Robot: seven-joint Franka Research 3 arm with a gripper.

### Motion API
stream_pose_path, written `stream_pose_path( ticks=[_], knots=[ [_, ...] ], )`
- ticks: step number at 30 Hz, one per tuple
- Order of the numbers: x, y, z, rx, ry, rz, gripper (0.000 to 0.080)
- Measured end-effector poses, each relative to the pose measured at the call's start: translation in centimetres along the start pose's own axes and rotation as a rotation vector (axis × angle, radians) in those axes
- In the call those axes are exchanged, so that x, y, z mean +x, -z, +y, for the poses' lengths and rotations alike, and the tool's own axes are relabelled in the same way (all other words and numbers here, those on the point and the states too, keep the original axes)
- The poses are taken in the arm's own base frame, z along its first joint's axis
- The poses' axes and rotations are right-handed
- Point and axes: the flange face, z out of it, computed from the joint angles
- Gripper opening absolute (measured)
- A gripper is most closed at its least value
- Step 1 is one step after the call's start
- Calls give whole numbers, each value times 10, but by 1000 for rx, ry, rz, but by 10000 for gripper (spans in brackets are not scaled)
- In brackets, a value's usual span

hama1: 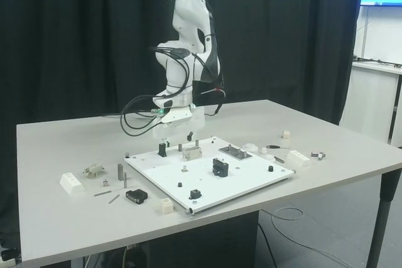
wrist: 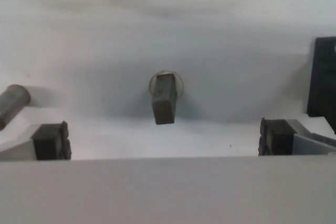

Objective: Remove square peg 3.

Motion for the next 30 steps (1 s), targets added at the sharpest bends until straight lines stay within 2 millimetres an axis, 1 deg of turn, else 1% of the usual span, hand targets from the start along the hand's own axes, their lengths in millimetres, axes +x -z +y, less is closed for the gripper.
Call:
stream_pose_path(
  ticks=[22, 30],
  knots=[
    [-4, -5, -10, -20, 51, 11, 800],
    [-4, -9, -11, -30, 58, 16, 800]
  ],
)
